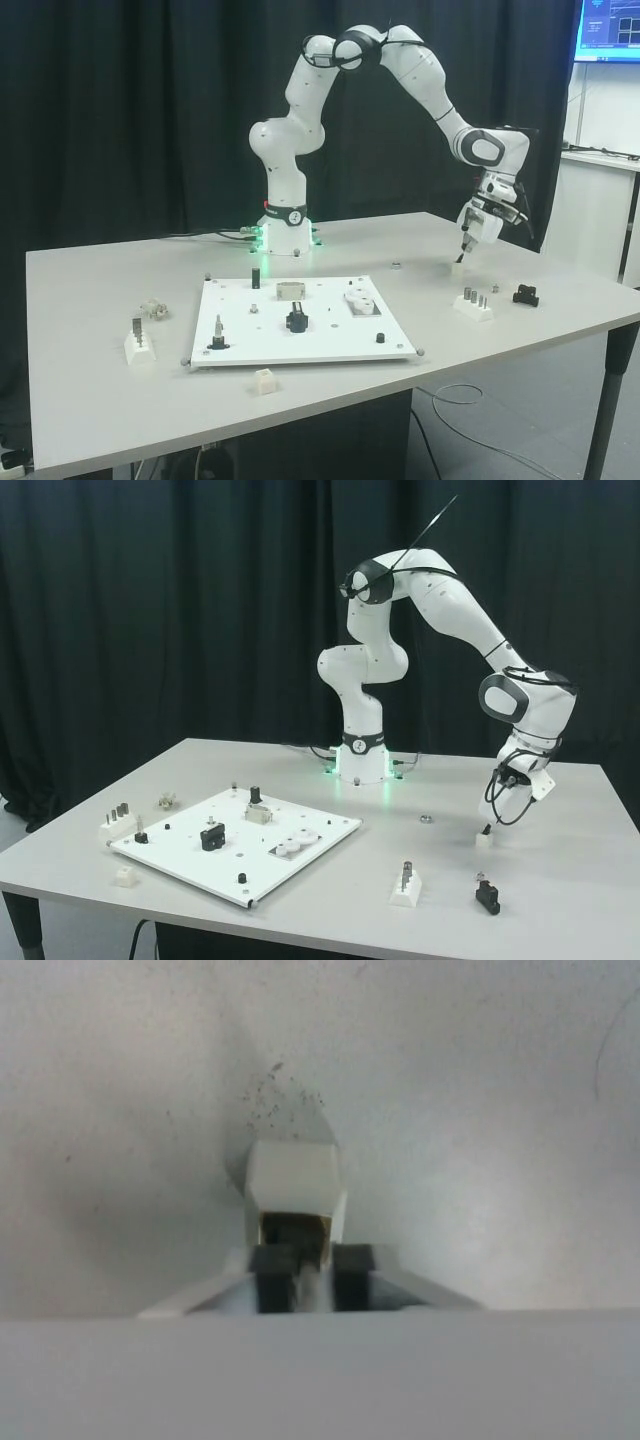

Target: Place USB.

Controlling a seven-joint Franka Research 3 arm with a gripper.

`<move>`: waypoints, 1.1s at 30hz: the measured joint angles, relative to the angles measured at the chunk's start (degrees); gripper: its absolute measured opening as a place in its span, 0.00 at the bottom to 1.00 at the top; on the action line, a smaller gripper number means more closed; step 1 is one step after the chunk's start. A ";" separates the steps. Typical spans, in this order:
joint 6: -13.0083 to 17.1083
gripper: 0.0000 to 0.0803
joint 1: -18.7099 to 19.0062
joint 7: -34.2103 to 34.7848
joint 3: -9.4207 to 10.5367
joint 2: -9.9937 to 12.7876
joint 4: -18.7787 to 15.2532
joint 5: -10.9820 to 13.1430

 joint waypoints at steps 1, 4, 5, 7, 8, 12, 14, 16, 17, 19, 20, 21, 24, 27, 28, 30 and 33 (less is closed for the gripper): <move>0.04 0.02 0.00 0.00 -0.06 0.04 0.00 0.03; 0.05 0.11 0.02 0.00 -0.25 0.06 0.00 0.05; 0.05 0.11 0.03 0.00 -0.32 0.06 0.01 0.05; 0.04 0.11 0.05 0.00 -0.49 0.06 0.05 0.05; 0.02 0.55 0.08 0.00 -0.60 0.05 0.11 0.05; -0.81 0.55 0.24 -0.02 -1.02 -0.03 0.75 0.05; -1.53 0.55 0.32 -0.03 -1.21 -0.13 1.24 0.05; -2.50 0.55 0.39 -0.03 -1.34 -0.24 1.87 0.05; -3.01 0.97 0.40 -0.03 -1.35 -0.27 2.18 0.05; -4.12 0.97 0.43 -0.03 -1.35 -0.37 2.88 0.05; -4.65 0.97 0.44 -0.03 -1.35 -0.43 3.21 0.06; -5.21 0.97 0.46 -0.03 -1.35 -0.50 3.54 0.07; -6.72 0.99 0.54 -0.03 -1.35 -0.69 4.40 0.11; -7.89 0.99 0.59 -0.03 -1.35 -0.85 5.12 0.17; -8.25 0.99 0.61 -0.03 -1.35 -0.88 5.35 0.18; -8.96 0.99 0.62 -0.03 -1.35 -0.93 5.75 0.21; -9.67 0.99 0.62 -0.03 -1.35 -0.99 6.23 0.23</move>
